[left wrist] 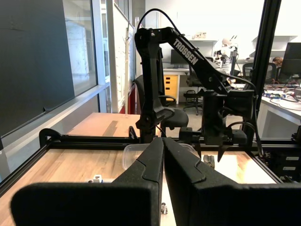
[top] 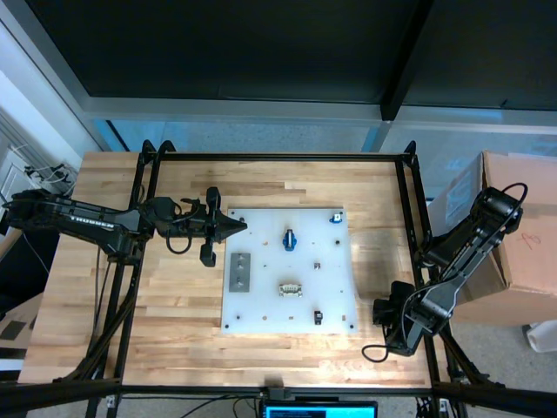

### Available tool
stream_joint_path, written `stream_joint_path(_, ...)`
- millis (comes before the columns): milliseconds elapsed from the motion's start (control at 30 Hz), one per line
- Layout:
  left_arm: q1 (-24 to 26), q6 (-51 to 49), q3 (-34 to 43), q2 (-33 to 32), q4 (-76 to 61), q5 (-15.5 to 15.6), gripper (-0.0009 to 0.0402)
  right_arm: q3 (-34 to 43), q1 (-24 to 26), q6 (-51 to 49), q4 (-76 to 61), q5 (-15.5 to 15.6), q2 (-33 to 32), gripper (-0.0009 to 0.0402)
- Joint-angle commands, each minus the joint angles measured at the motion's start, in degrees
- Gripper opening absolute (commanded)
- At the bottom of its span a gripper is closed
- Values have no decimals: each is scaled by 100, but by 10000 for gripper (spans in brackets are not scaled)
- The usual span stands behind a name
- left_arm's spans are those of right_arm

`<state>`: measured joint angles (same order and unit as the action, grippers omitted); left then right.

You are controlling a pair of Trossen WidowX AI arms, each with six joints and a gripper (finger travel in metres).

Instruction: Remove the HAN10E connector from the taskboard and place in the container

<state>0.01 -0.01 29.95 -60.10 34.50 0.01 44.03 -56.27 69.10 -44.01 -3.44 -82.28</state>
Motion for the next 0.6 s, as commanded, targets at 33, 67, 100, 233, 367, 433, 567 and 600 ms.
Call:
stream_joint_path(33,0,2,0,-2,2,0,0,-153,0,-9,245,-17,-2,237)
stream_joint_path(67,0,2,0,0,2,0,0,-192,-2,-9,306,-48,-2,235)
stream_joint_path(100,-2,2,0,-2,2,0,0,-216,-2,-2,332,-127,-2,231)
stream_joint_path(233,-2,2,0,-2,2,0,0,-245,-2,9,396,-302,-2,205)
stream_joint_path(367,0,2,0,0,2,0,0,-240,-2,9,409,-275,0,158)
stream_joint_path(433,-2,2,0,0,2,0,0,-232,-4,9,424,-234,0,131)
stream_joint_path(567,0,2,0,-2,2,0,0,-212,-24,9,426,-210,4,77)
stream_joint_path(600,0,2,0,-2,2,0,0,-208,-24,9,428,-186,4,65)
